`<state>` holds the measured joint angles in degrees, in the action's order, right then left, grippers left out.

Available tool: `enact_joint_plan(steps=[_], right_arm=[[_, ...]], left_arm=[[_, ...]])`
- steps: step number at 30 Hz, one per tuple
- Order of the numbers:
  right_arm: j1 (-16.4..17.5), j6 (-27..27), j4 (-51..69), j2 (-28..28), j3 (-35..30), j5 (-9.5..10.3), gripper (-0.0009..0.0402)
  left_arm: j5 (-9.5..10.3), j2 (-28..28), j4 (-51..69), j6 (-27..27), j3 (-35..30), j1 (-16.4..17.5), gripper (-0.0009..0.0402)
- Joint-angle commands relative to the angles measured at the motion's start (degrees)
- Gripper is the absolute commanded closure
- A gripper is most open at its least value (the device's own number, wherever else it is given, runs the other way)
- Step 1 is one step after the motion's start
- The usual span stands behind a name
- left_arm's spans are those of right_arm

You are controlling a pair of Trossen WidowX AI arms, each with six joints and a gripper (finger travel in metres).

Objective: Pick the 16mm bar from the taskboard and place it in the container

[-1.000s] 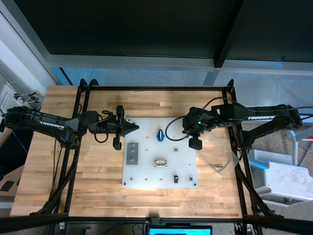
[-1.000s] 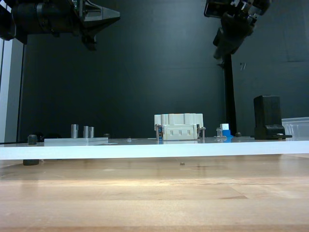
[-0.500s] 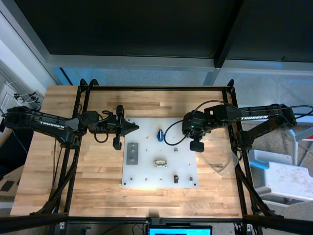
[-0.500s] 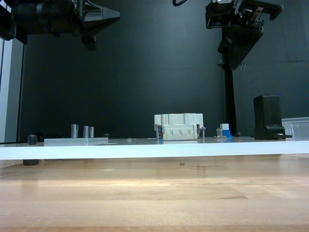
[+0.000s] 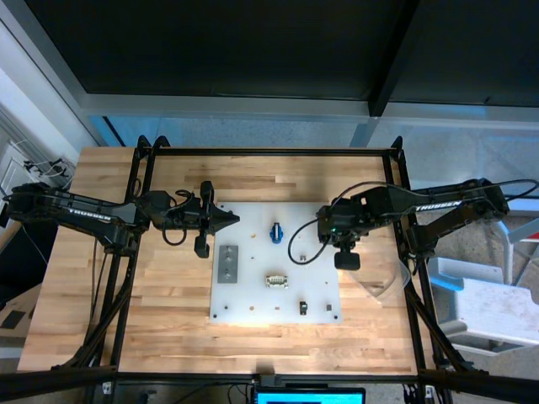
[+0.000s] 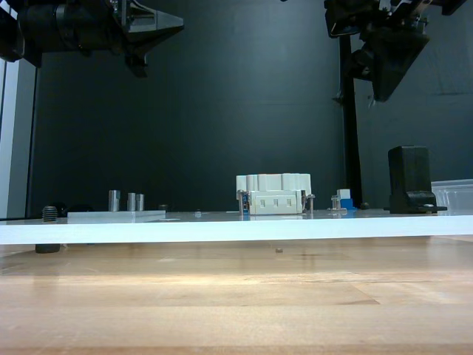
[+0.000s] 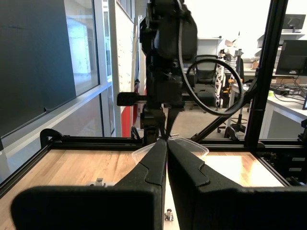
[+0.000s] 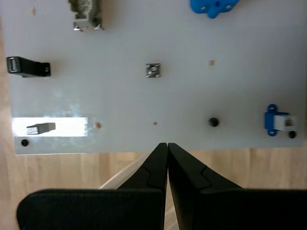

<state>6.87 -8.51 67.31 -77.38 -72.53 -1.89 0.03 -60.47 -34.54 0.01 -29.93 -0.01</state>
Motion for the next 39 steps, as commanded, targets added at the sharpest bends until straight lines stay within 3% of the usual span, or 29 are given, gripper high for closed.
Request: enact_joint_plan(steps=[1, 13, 31, 39], right_arm=[[0.44, -0.42, -0.02, 0.02, 0.04, -0.07, 0.0393], [3.74, -3.76, 0.11, -0.74, 0.04, -0.09, 0.0393], [14.56, -13.22, 0.02, -4.96, 0.04, -0.15, 0.0393], [19.26, -17.86, -1.42, -7.80, -1.31, -1.57, 0.0393]], left_arm=[[0.00, -0.02, 0.00, 0.00, -0.02, 0.02, 0.0393], [-0.02, -0.02, 0.00, 0.00, -0.02, 0.00, 0.0393], [0.00, -0.02, 0.00, 0.00, -0.02, 0.00, 0.0393], [0.00, -0.02, 0.00, 0.00, -0.02, 0.00, 0.0393]])
